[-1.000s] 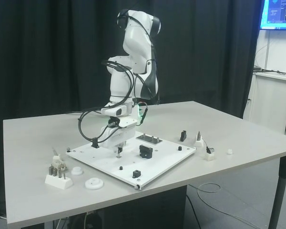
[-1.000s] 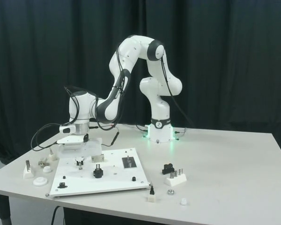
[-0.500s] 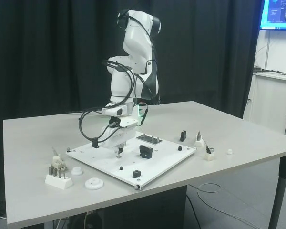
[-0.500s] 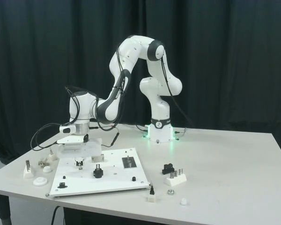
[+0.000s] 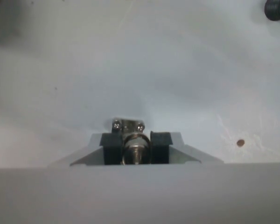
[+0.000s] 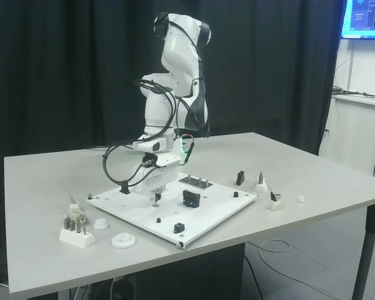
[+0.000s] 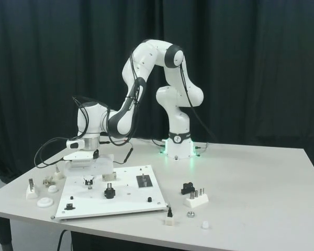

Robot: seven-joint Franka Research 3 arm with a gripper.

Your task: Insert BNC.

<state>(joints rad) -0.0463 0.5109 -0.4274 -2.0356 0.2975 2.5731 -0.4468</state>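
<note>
In the wrist view my gripper (image 5: pixel 136 148) is shut on the metal BNC connector (image 5: pixel 135 151), whose barrel sits between the two black pads (image 5: pixel 111 145). Just beyond it a small metal flange (image 5: pixel 128 125) with two screws lies on the white board (image 5: pixel 140 70). From the room views the gripper (image 6: pixel 155 197) (image 7: pixel 88 181) hangs low over the left part of the white board (image 6: pixel 206 215) (image 7: pixel 131 204), with the connector's tip at or just above the board's surface. I cannot tell whether it is seated.
The board carries a black block (image 6: pixel 190 199), a grey plate with pins (image 6: pixel 197 182) and small black knobs (image 6: pixel 179 225). White holders (image 6: pixel 75 228) and gears (image 6: pixel 122 240) stand to its left, small fixtures (image 6: pixel 274 200) to its right. A black cable (image 6: pixel 115 156) loops off the wrist.
</note>
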